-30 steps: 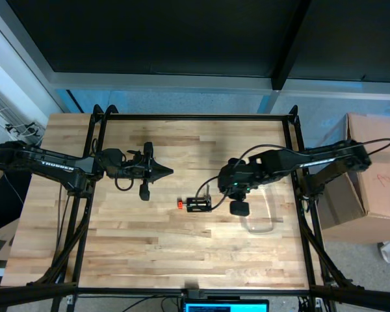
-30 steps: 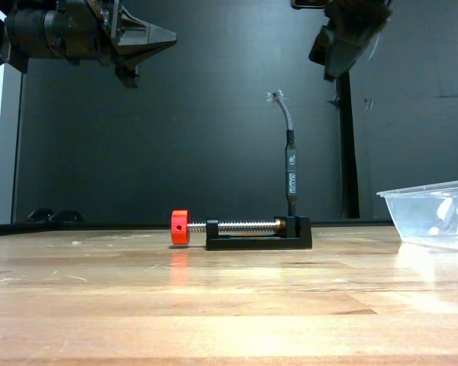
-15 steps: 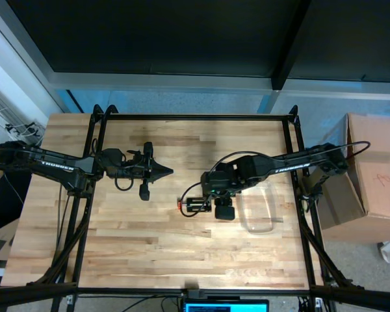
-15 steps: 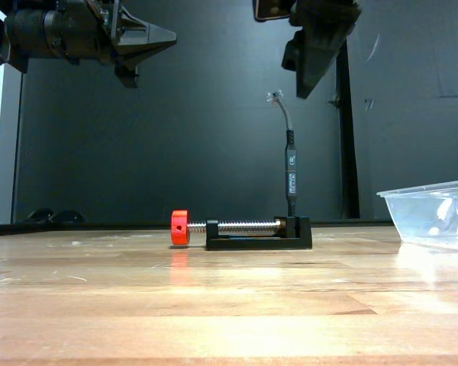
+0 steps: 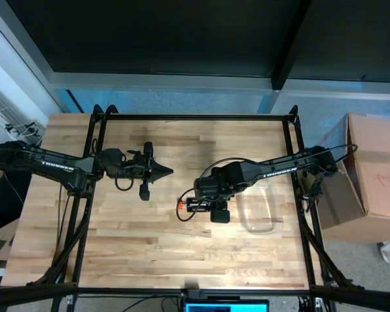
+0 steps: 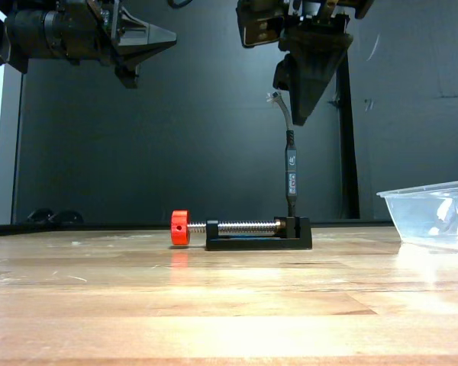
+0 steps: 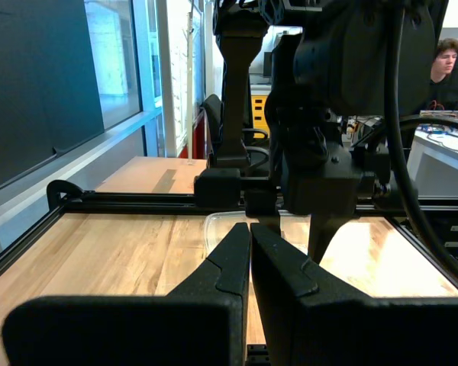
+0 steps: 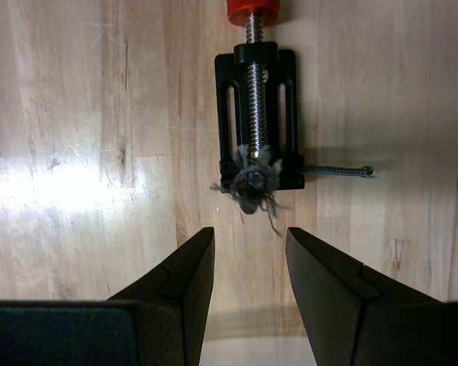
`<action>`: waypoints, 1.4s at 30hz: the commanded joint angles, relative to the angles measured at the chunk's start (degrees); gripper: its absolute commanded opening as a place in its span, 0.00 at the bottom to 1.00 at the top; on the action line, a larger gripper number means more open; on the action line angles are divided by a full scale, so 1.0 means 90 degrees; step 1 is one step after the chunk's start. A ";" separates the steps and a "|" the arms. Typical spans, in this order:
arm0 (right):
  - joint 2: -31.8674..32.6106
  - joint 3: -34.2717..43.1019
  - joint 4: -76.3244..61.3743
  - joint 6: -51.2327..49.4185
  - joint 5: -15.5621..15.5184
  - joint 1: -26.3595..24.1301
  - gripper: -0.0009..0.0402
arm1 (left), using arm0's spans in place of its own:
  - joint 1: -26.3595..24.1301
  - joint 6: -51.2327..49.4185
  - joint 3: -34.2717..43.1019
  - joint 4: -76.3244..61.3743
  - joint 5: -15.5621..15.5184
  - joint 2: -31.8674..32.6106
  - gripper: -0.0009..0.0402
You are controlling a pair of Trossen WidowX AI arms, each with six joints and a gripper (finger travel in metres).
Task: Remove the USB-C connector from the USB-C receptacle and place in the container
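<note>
Wood table (image 5: pixel 149 247) under everything, black frame round it. My L arm (image 5: pixel 45 162) comes in from the left edge, and my R arm (image 5: pixel 292 159) reaches from the right edge to abt the middle.

Next biggest is the clear plastic container (image 5: pixel 259 207). It sits on the table right of centre, just right of my R wrist, w/ nothing in it that I can see.

Left gripper (image 7: pixel 249 229) hangs high over the left-centre of the table, pointing right, well apart from the work. Its jaws are pressed together w/ nothing between them.

Right gripper (image 8: pixel 249 236) points straight down over the clamp's right end. Its jaws are spread w/ nothing between them. The tip is up at the level of the cable's top, and I can't tell if it touches.

The small black clamp (image 6: pixel 256 232) lies flat on the table left of the container, w/ its screw running left-right.

The USB-C connector (image 6: pixel 291 171) stands upright w/ its foot down in its seat at the clamp's right end, so not pulled out. Its short cable bends left at the top and ends in a frayed tip (image 8: pixel 252 179).

Smallest is the red knob (image 6: pixel 180 227), on the screw's left end.
</note>
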 commanded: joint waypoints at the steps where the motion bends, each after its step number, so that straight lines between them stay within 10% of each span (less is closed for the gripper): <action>1: 0.0002 -0.0112 0.0163 -0.0002 0.0000 0.0007 0.32 | 0.0002 0.0002 0.0000 0.0000 0.0000 0.0000 0.02; 42: 0.0000 -0.1243 0.1472 -0.0226 0.0015 0.0049 0.02 | 0.0000 0.0002 0.0000 0.0002 0.0000 0.0000 0.02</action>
